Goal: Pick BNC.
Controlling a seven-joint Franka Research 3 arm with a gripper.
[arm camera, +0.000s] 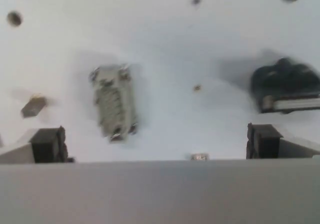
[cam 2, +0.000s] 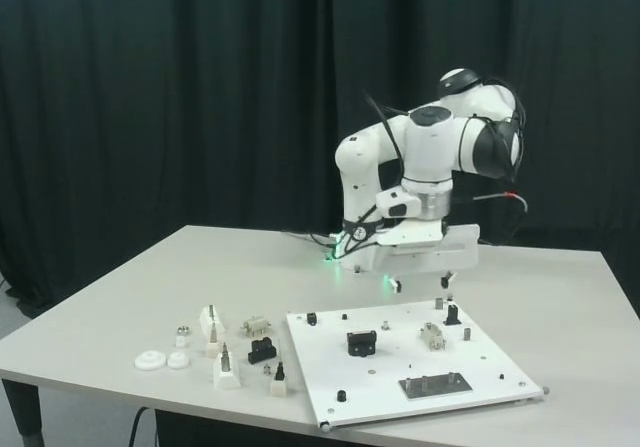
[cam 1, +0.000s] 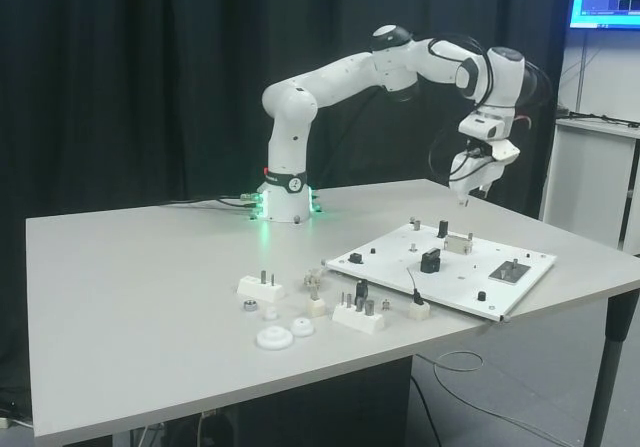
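The BNC (arm camera: 285,81) is, as far as I can judge, the small black plug standing upright on the white board (cam 1: 390,259) near its far edge; nothing marks it, so the match is a guess. From the wrist it shows as a dark rounded body with a pale bar at its base, lying outside the gap between the fingers and not under it. It looks small, stiff and light, probably metal inside a hard shell, so it should take a firm pinch without harm. A smooth round body can roll or slip between flat pads, so the hold should go across the body, low and square, with the pull straight up in case it sits in a socket.

Just beside it on the board lies a grey connector (arm camera: 114,103), which sits nearer the gap than the BNC does. The gripper (arm camera: 155,143) hangs above this far part of the board, clear of everything, its fingers (arm camera: 47,144) spread wide and holding nothing.

The plug is near the board's edge, and beyond it the table (cam 1: 130,267) runs on, so there is room on that side. A finger coming down on the inner side has the grey connector and some small studs to miss. A black block (cam 1: 430,262) stands further in, well apart
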